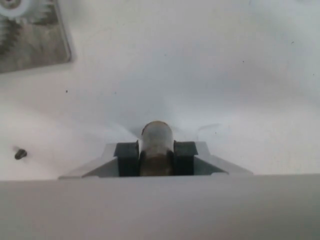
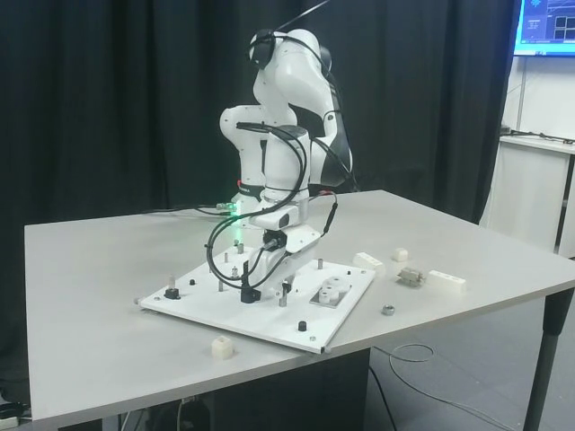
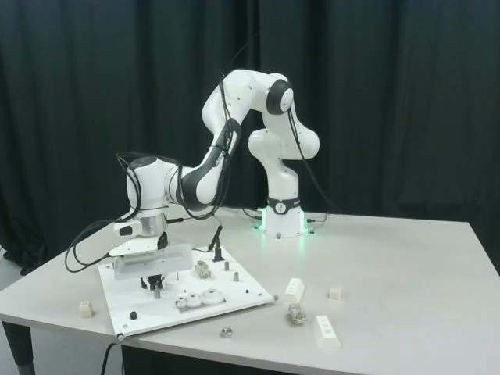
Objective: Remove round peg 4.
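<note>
The wrist view was half blocked by the white underside of the hand, and only the tips of the two black finger pads (image 1: 127,156) showed past it. Between them the gripper (image 1: 156,156) was clamped on one grey round peg (image 1: 156,145), its rounded top end pointing down toward the white board (image 1: 210,75); whether the peg's end touched the board could not be told. In the second room view the gripper (image 3: 155,283) hung low over the board (image 3: 242,301) with the peg (image 3: 157,294) poking out below the fingers. In the first room view the peg (image 2: 282,294) was just visible below the hand. One grey plate bearing two white gears (image 1: 31,35) was cut off by the wrist picture's edge. One small black screw (image 1: 20,154) lay on the board. Four small white blocks sat off the board on the grey table (image 3: 406,273), one (image 3: 85,309) alone, three (image 3: 295,290) near one another. Black curtains closed the room behind
</note>
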